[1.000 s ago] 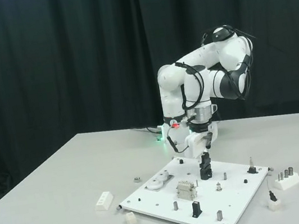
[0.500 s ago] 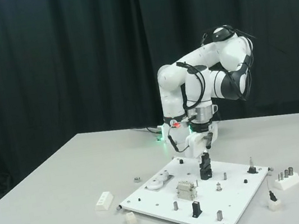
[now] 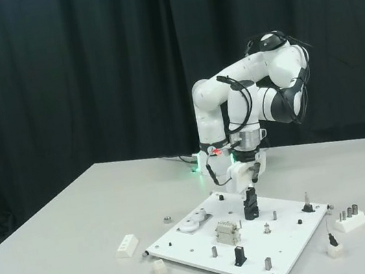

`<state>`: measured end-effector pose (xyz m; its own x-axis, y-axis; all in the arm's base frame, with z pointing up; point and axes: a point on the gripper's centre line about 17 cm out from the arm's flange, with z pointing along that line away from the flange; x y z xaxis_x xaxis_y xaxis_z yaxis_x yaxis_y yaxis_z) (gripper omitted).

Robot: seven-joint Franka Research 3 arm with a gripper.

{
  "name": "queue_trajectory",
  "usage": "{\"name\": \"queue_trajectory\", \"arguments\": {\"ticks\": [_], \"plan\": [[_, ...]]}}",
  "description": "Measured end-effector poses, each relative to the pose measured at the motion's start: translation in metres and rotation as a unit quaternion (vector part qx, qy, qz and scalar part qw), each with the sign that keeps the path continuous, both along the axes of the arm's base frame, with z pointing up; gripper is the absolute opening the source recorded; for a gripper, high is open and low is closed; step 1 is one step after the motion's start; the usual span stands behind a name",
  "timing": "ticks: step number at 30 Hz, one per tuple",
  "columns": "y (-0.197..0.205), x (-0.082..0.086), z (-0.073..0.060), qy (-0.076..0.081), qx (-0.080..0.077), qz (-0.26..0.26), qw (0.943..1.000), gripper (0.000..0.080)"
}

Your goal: Insert D-SUB.

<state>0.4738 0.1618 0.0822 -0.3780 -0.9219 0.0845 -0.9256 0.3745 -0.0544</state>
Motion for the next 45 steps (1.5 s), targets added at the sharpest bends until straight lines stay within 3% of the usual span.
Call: {"name": "queue_trajectory", "arguments": {"ticks": [45], "plan": [[-0.0007,-0.0004,-0.0001,0.000,0.011,-0.027,0.9996,0.0387]]}}
